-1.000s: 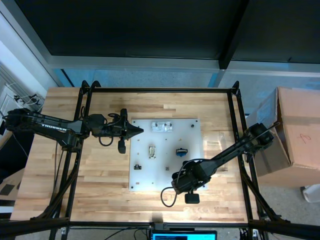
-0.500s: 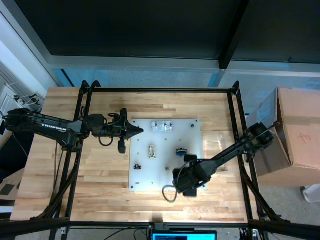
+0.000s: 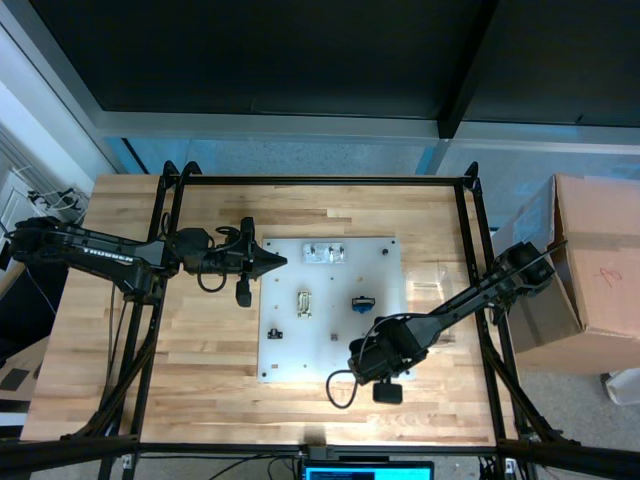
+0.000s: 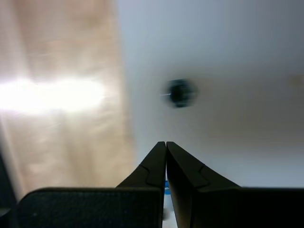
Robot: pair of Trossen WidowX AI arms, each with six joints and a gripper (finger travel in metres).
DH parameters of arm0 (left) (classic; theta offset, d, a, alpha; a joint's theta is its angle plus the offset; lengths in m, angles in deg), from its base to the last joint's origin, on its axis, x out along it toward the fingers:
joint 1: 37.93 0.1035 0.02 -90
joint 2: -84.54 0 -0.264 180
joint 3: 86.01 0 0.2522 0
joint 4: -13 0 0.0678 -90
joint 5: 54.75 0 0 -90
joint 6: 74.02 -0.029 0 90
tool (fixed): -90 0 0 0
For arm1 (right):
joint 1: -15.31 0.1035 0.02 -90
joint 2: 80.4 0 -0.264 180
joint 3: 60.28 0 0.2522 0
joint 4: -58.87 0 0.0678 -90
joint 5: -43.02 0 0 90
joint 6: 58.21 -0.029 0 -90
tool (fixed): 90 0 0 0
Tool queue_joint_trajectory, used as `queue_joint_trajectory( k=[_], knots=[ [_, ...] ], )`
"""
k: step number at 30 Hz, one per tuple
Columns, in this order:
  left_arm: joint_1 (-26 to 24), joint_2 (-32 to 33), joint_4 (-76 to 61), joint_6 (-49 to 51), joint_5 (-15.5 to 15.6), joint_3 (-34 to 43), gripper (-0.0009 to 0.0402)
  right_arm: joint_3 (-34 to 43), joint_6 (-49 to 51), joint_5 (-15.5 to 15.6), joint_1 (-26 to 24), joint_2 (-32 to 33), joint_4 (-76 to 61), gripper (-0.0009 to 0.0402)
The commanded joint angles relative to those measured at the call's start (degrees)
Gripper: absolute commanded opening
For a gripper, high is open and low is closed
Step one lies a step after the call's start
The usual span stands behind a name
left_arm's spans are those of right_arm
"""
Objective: Unfasten the M12 nut and place it in the container
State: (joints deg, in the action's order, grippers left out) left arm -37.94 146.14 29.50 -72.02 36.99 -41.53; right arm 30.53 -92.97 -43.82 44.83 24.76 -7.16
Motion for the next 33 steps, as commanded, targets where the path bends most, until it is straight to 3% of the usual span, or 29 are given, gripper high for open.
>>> queue_joint_trajectory(
  k=[1, 18, 20, 23, 25, 30, 33],
  knots=[
    [0.0, 0.0, -0.1, 0.0, 0.0, 0.0, 0.0, 0.0, -0.2, -0.4, 0.0, 0.6, 1.2, 0.0],
    [0.0, 0.0, -0.2, 0.0, 0.0, 0.0, 0.0, -0.1, 0.8, -1.5, 0.0, 3.9, 4.8, 0.0],
    [0.0, 0.0, -0.2, 0.0, 0.0, 0.0, 0.0, -0.1, 0.7, -5.0, 0.0, 3.7, 3.7, 0.0],
    [0.0, 0.0, -0.2, 0.0, 0.0, 0.0, 0.0, -0.1, -1.2, -14.4, 0.0, 2.3, -0.1, 0.0],
    [0.0, 0.0, -0.2, 0.0, 0.0, 0.0, 0.0, -0.1, -2.5, -18.6, 0.0, 1.1, -1.5, 0.0],
    [0.0, 0.0, -0.2, 0.0, 0.0, 0.0, 0.0, -0.1, -2.1, -17.9, 0.0, -0.3, -3.1, 0.0],
    [0.0, 0.0, -0.2, 0.0, 0.0, 0.0, 0.0, -0.1, -1.8, -13.2, 0.0, -0.3, -3.1, 0.0]
  ],
)
